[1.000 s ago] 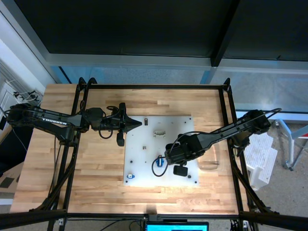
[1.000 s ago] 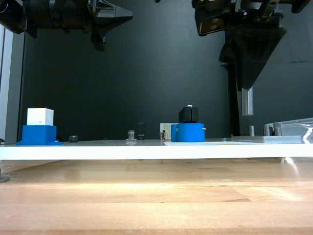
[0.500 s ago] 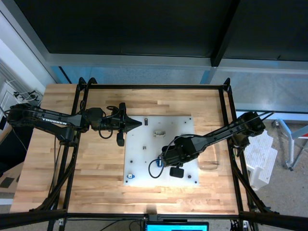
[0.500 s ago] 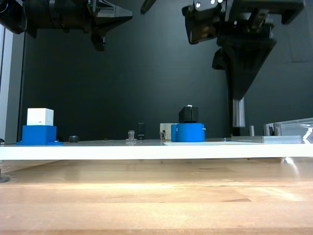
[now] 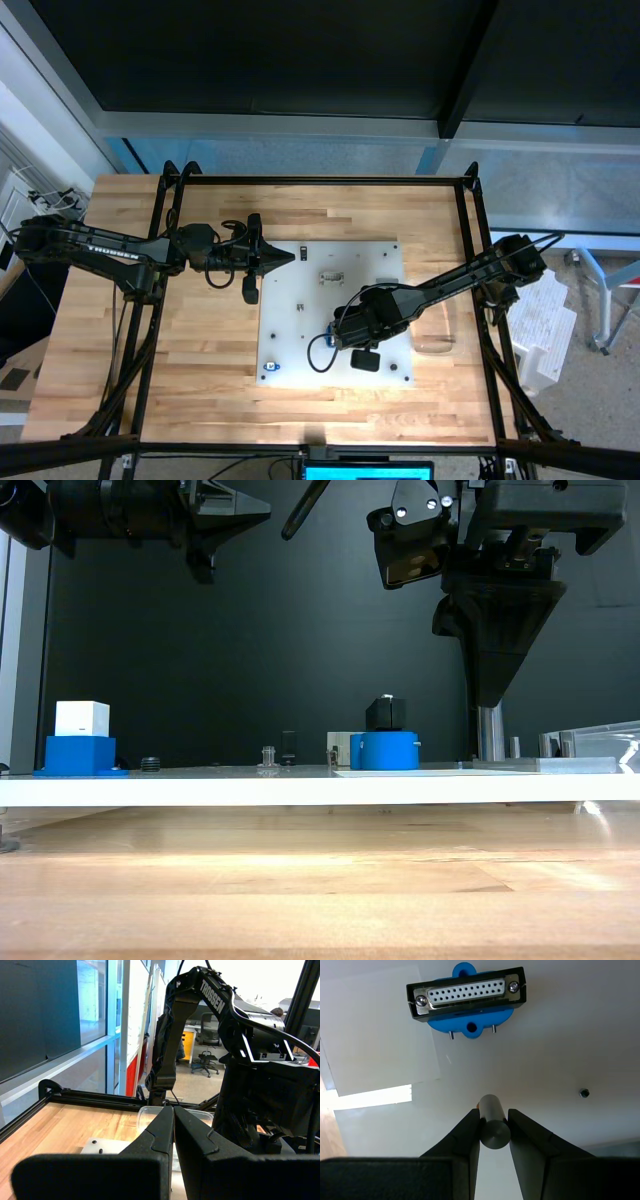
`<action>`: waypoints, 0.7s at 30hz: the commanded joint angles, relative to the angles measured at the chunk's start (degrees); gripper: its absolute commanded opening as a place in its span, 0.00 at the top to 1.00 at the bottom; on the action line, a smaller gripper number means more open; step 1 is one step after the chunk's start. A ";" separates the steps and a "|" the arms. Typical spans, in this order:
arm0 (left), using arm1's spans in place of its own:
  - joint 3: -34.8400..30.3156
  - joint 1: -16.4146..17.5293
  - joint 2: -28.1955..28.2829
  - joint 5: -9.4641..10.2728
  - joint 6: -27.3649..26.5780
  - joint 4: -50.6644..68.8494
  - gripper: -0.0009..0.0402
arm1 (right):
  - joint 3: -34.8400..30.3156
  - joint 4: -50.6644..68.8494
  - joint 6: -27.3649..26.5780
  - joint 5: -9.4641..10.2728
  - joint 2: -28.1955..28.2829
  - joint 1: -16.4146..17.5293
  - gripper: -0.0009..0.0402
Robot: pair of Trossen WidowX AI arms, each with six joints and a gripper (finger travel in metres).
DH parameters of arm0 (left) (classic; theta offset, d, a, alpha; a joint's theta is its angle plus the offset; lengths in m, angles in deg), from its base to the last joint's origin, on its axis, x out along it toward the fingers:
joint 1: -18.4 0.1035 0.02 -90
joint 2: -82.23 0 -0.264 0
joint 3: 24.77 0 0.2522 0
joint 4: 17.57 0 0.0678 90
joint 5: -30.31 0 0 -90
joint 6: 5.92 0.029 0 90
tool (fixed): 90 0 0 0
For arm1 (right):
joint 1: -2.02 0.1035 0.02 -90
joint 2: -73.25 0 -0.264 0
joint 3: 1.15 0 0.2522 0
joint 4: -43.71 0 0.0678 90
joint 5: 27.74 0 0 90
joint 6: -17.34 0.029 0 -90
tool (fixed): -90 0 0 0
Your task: Pick the 16mm cylinder and install on the taskboard
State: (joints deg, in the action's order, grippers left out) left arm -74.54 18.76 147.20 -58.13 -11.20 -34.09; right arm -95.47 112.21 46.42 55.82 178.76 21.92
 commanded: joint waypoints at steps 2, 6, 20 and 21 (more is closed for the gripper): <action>0.00 0.00 0.02 -0.02 0.02 0.00 0.98 | 0.87 -0.48 0.26 0.07 0.02 0.04 0.98; 0.00 0.00 0.02 -0.02 0.02 0.00 0.98 | 1.62 -1.70 0.46 0.20 0.02 0.13 0.98; 0.00 0.02 0.02 -0.02 0.02 0.00 0.98 | 1.79 -2.05 0.74 0.50 0.02 0.31 0.98; 0.00 0.00 0.02 -0.02 0.02 0.00 0.98 | 1.79 -2.01 0.87 0.52 0.02 0.35 0.98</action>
